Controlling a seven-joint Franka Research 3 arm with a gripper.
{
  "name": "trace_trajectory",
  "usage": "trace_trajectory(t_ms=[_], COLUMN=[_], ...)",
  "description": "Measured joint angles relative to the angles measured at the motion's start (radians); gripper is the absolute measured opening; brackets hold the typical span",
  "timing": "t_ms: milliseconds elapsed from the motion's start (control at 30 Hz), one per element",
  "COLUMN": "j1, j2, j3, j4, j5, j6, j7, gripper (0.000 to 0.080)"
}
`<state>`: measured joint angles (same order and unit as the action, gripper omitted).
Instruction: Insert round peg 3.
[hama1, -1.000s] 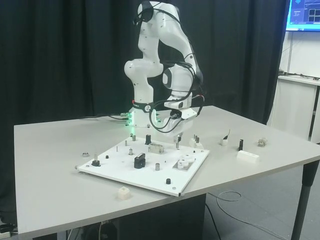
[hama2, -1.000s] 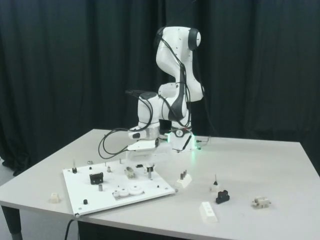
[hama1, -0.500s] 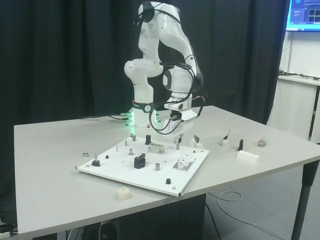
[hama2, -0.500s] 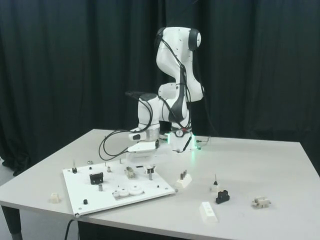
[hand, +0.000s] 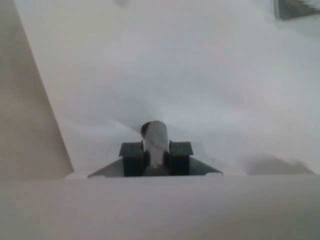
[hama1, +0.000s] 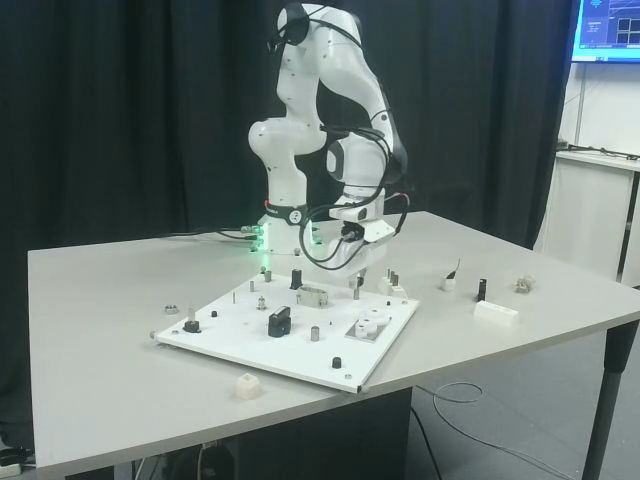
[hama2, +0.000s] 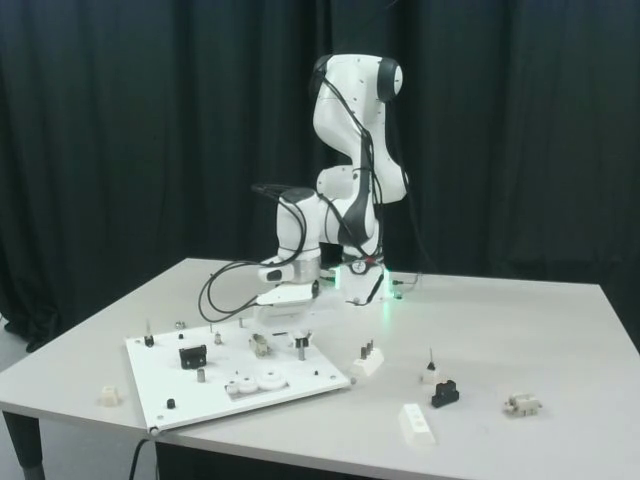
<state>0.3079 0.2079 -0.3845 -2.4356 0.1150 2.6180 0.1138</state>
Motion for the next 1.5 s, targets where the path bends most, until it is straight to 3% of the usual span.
trace_trajectory(t_ms=[933, 1500], j1=[0.002, 0.001], j2=[-0.004, -0.002], j3=[0.009, -0.003], j4=[-0.005, -0.007], j5=[0.016, 0.016], j6=[0.000, 0.002], j7=[0.000, -0.006], gripper=[0.0104, 0.0104])
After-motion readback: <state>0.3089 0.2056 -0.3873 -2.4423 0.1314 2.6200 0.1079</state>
